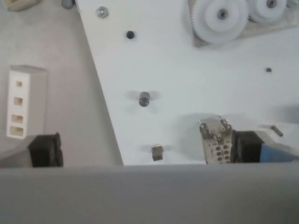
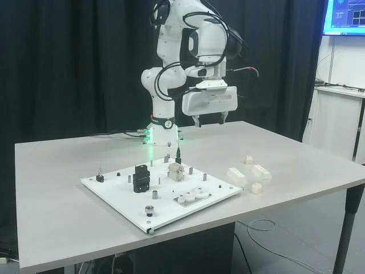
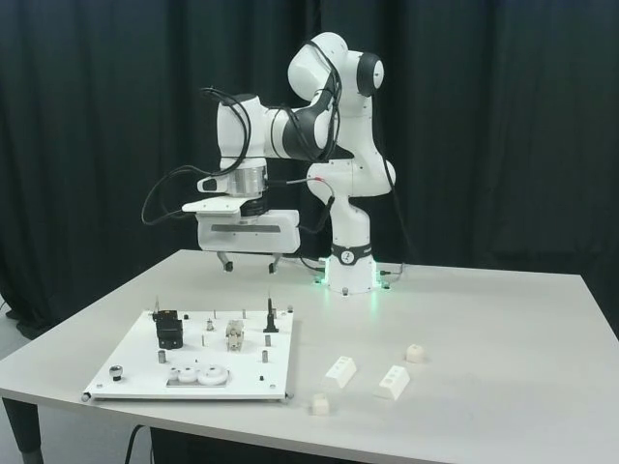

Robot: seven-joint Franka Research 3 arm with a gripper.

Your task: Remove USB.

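- Gripper: fingers spread, holding nothing, hovering high above the worktop.
- USB plug: upright on the white board, below the fingers.

Table: grey, with a white board lying flat on it.
Board: white, square, toward the table's 7 o'clock corner in the second room view.
Gears: two white toothed wheels, meshed, near the board's 6 o'clock edge.
Black block: upright, at the board's 10 o'clock.
White blocks: several small ones, loose on the table at the board's 3 o'clock.
Backdrop: black curtain.
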